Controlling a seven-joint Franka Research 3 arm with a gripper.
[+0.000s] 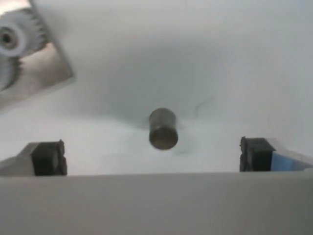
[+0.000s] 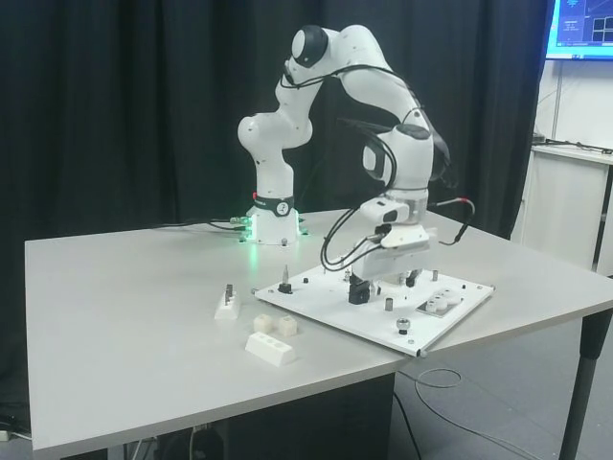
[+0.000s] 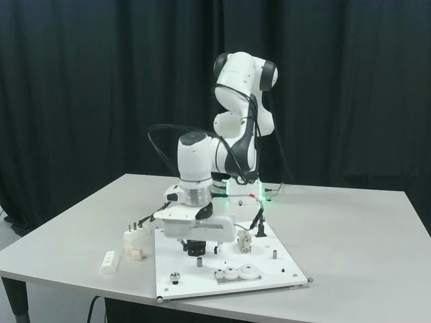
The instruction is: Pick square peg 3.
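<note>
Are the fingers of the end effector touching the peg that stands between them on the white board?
Apart. The wrist view shows the peg standing alone on the white board, with bare board between it and each of the fingertips of the open end effector.

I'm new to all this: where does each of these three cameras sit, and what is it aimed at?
Wrist view: rides on the arm's wrist, looking down at a peg on the white board; both fingertips of the open gripper show.
First room view: stands off one table corner, facing the whole white arm, black curtain behind.
Second room view: stands off another side of the table, seeing the arm front-on, bent over the board.
Both room views share the arm, grey table and board.
</note>
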